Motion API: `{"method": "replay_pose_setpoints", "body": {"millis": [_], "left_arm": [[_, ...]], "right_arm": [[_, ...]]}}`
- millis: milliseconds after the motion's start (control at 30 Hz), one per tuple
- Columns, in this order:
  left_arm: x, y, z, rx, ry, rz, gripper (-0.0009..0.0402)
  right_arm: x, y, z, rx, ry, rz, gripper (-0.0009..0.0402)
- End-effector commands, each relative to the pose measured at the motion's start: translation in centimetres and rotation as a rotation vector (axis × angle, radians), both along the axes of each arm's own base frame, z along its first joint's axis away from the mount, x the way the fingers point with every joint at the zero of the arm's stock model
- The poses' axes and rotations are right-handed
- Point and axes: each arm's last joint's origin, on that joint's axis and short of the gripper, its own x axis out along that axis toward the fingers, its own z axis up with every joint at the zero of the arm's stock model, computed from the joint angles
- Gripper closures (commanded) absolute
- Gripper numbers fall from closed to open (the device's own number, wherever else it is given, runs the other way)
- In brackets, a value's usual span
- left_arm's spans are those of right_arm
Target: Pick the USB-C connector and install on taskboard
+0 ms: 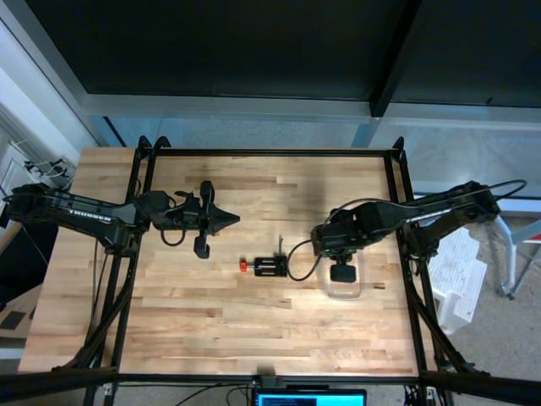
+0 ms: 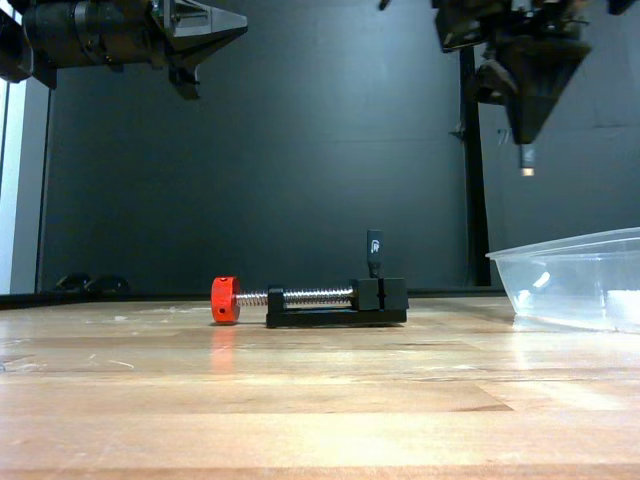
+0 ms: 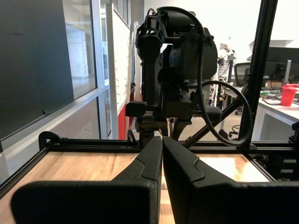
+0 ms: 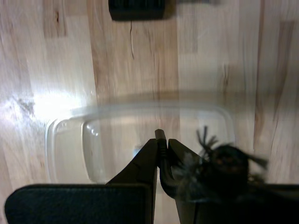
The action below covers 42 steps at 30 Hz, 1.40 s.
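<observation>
Left gripper closed, raised level — right gripper down-turned, pinching USB-C connector

Office lab, glass partitions, desk with monitors (red cup), wooden workbench

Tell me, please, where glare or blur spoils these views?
Right wrist view: soft focus, white glare on the table beside the tray, above which the right gripper pinches the connector. Low view: table sheen mirrors the orange knob. Left wrist view: overexposed background behind the shut left gripper, raised at the table's left.
</observation>
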Motion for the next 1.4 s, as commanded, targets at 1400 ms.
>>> {"method": "replay_pose_setpoints", "body": {"millis": [1400], "left_arm": [[0.0,0.0,0.0,0.0,0.0,0.0,0.0393]], "right_arm": [[12.6,1.1,-3.1,-0.038,-0.018,-0.031,0.0393]]}}
